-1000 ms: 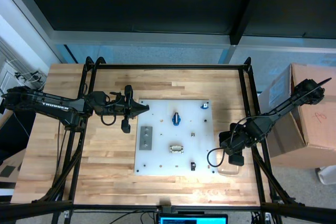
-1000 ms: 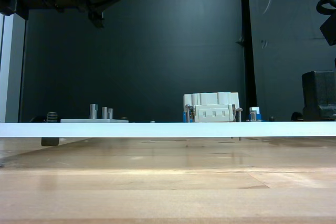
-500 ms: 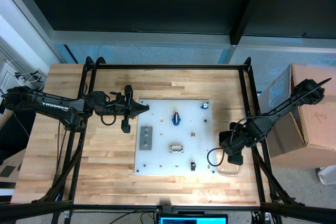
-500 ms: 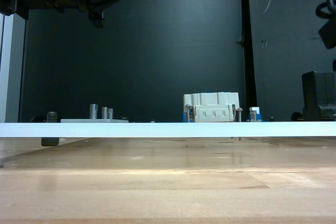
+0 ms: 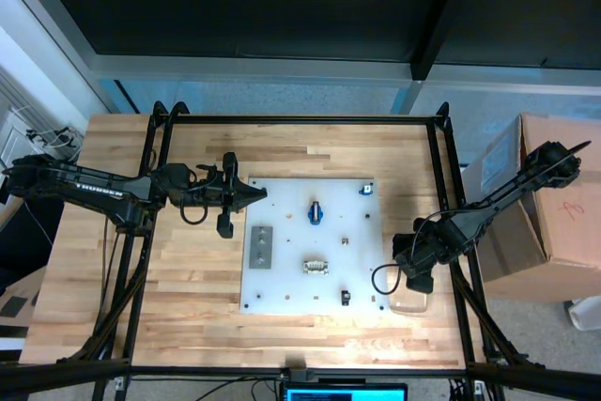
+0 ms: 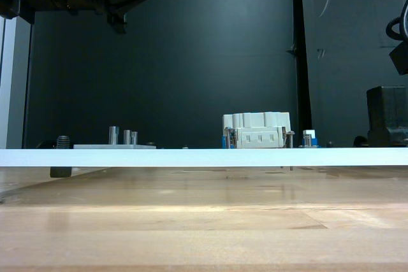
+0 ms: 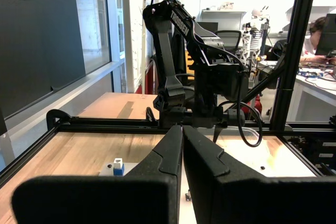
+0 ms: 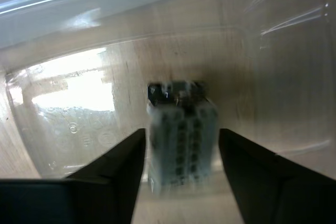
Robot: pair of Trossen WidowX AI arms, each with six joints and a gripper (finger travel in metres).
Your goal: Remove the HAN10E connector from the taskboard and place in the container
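Observation:
A grey HAN10E connector [image 8: 181,132] shows blurred between the spread fingers of my right gripper [image 8: 181,182], touching neither finger. It sits inside the outline of the clear plastic container [image 8: 68,124]; I cannot tell whether it rests on the bottom. From above, the right gripper [image 5: 418,279] hangs over that container [image 5: 410,304], just off the white taskboard's [image 5: 282,288] right edge. A beige connector housing [image 5: 316,267] stays seated on the board [image 6: 256,130]. My left gripper [image 5: 254,192] is shut and empty, held high over the board's left rear corner [image 7: 182,145].
On the board are a blue knob [image 5: 315,212], a grey block with pegs [image 5: 260,246], a small black part [image 5: 346,297] and a blue-white cube [image 5: 364,190]. A black frame surrounds the table. A cardboard box [image 5: 554,204] stands off the right edge.
The right arm has shifted slightly over the container; in the low view its visible part sits lower than before. The left arm and the seated housing have not moved.

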